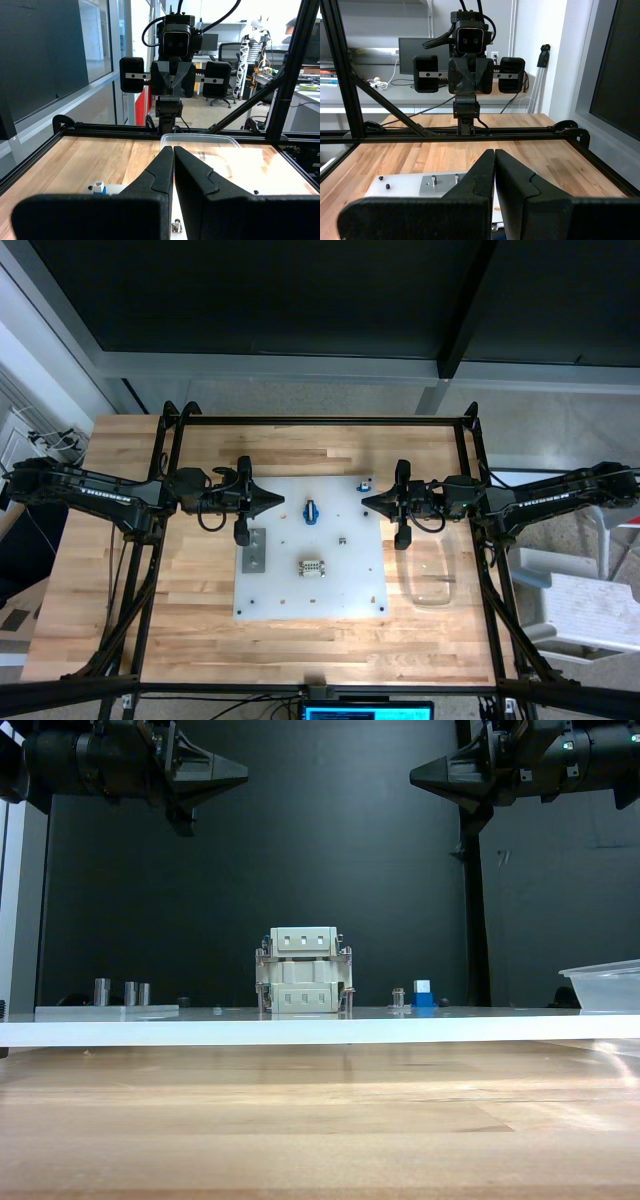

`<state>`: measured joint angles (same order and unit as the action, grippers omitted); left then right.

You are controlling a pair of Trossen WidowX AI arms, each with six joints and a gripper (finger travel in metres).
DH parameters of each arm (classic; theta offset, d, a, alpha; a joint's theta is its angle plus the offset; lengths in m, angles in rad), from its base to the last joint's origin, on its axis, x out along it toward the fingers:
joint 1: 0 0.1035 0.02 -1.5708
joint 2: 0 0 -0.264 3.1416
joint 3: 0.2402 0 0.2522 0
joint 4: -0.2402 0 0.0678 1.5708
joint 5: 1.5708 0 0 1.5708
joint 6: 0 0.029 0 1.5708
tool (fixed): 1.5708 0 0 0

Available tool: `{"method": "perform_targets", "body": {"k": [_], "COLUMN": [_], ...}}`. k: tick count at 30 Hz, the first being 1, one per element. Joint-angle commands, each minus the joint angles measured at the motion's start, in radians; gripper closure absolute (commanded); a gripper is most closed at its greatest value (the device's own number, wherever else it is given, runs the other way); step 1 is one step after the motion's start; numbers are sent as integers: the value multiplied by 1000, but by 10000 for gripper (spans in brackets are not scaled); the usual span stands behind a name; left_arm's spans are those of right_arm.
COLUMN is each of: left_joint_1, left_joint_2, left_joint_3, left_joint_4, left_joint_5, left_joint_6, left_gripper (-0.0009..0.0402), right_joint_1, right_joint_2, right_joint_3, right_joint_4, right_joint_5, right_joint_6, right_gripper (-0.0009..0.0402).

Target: Remove the HAN10-E connector and place it in the container

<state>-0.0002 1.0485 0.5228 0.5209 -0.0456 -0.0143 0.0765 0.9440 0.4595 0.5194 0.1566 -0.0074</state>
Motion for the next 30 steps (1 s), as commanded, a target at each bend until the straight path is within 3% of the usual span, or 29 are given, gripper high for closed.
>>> {"method": "perform_targets", "body": {"k": [1,17,25,30], "left_joint_1": [0,0,0,0], "left_joint_2": [1,0,1,0], "left_joint_3": [0,0,0,0], "left_joint_4": [0,0,0,0], "left_joint_5": [0,0,0,0], "left_joint_6": [0,0,0,0], "left_gripper": [393,393,393,393], "right_joint_1": [0,0,2,2], "right_joint_2": [0,0,22,69], "right_joint_3": [0,4,155,293], "right_joint_4": [0,28,-94,-300], "right_joint_5": [-71,-72,-71,-71], "right_joint_6": [0,8,22,25], "right_gripper": [393,393,393,393]}}
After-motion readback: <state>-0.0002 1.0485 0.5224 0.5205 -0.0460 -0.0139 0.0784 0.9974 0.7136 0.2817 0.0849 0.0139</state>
